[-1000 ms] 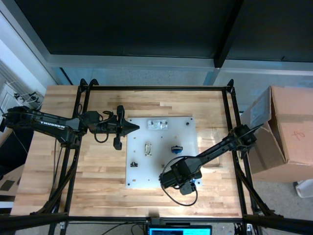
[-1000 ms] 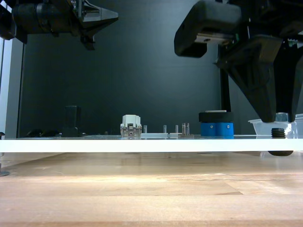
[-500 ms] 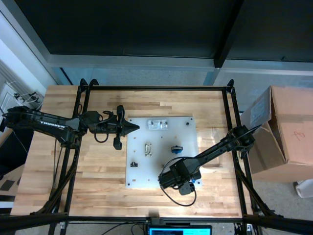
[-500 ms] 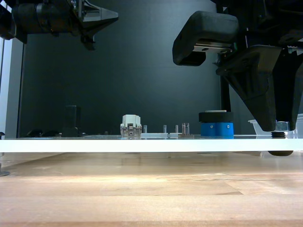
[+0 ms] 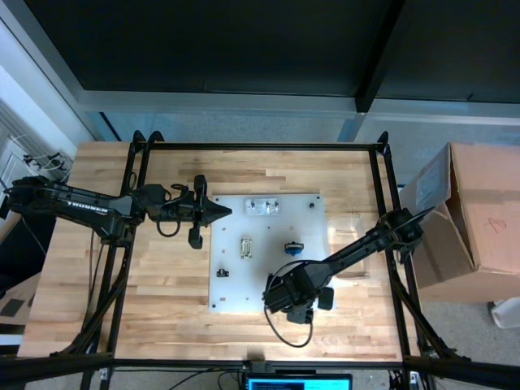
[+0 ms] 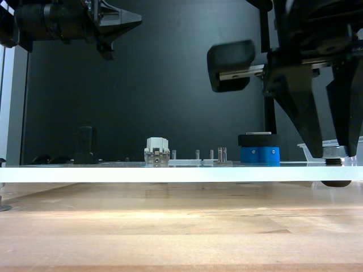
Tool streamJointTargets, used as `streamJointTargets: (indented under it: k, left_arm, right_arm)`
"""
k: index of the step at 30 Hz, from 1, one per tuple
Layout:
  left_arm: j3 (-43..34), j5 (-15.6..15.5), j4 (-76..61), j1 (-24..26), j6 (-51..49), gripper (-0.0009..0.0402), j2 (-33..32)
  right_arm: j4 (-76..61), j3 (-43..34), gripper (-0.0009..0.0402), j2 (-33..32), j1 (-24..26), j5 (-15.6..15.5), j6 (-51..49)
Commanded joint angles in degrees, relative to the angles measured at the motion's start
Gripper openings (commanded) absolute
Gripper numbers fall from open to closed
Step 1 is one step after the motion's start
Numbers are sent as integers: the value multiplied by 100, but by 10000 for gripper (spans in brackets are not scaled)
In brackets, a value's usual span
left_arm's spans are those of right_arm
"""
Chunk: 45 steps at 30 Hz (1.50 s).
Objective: Pick the M12 nut and place it on its threads and fasten
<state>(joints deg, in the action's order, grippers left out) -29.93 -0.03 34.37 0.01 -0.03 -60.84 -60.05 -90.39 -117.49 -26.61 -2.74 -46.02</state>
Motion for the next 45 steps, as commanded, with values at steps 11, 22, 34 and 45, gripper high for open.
streamJointTargets:
  k: [11,22,34,45]
  left_arm:
    - [-2,2,0,0,0,0,-2]
    - [-2,2,0,0,0,0,-2]
    - [-2,2,0,0,0,0,-2]
    - [-2,2,0,0,0,0,-2]
  right_arm:
    - [-9,-4,28,7,0,2,4264]
    - [-2,-4,28,7,0,7,8411]
    - [0,-4,27,7,0,9,13145]
    - [-2,-4,27,7,0,15,17022]
